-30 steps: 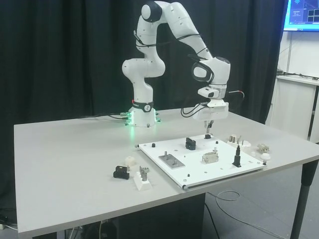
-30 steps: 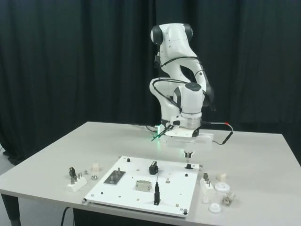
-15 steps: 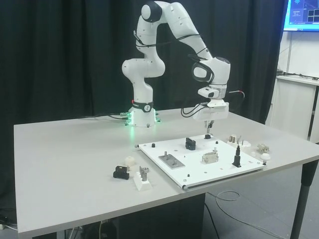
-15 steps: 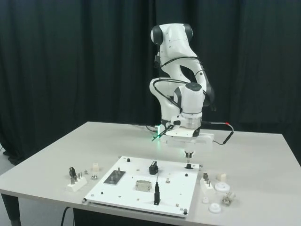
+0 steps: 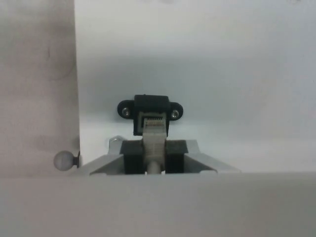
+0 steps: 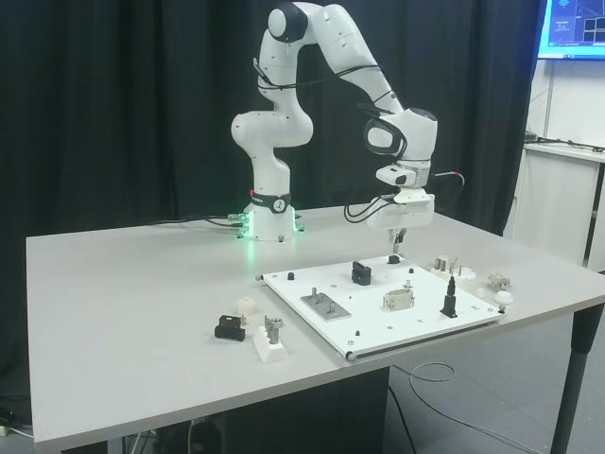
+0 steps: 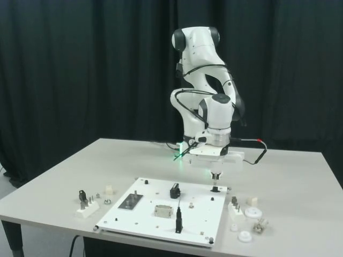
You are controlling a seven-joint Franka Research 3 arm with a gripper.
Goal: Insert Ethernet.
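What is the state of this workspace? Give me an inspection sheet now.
Surface: grey table carrying a white board.
Job's things: Ethernet plug held above the black socket, not yet in.
Clutter: small fixtures on the board; loose parts beside it.
Grippers: hand shut on the plug.
Cables: cable hanging under the table edge.
Surroundings: black curtain; screen at one side.

Clear gap between held Ethernet plug [image 5: 153, 143] and black socket [image 5: 150, 111]; white board [image 5: 222, 74] around bare.
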